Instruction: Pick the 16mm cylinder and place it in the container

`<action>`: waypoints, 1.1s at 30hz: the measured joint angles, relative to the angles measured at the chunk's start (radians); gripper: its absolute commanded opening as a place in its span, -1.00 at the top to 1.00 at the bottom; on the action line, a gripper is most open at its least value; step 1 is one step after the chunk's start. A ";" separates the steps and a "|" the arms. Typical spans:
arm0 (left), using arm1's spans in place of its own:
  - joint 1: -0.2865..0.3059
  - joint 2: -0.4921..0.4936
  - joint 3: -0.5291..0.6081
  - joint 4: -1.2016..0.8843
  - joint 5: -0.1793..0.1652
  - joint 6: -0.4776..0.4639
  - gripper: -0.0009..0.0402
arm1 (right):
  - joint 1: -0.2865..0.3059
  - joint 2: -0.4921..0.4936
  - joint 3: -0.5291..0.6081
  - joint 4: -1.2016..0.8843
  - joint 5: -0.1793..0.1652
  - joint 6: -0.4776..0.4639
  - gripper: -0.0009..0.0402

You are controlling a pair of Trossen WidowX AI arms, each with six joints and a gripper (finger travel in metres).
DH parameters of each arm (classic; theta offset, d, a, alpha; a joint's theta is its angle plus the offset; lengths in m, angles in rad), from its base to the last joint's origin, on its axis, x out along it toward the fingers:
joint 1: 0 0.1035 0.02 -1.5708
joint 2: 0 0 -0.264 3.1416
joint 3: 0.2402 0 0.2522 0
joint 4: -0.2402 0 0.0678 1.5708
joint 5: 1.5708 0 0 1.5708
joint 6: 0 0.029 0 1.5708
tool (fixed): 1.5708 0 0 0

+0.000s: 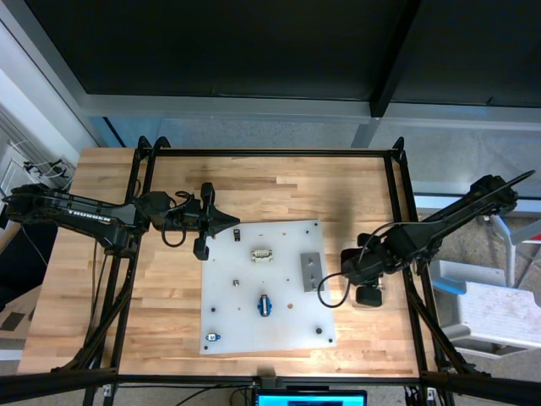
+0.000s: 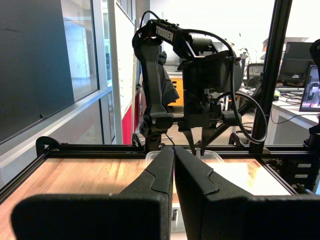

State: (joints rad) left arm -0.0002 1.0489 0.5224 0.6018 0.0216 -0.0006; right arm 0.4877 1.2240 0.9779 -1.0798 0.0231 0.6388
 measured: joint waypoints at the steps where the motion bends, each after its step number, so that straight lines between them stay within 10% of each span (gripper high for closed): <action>1: 0.000 0.000 0.000 0.000 0.000 0.000 0.96 | 0.004 -0.010 -0.011 0.001 0.000 0.006 0.81; 33: 0.000 0.000 0.000 0.000 0.000 0.000 0.96 | 0.154 -0.090 -0.249 0.243 0.015 0.140 0.81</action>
State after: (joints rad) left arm -0.0002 1.0489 0.5228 0.6018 0.0216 -0.0006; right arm 0.6422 1.1336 0.7288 -0.8371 0.0383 0.7784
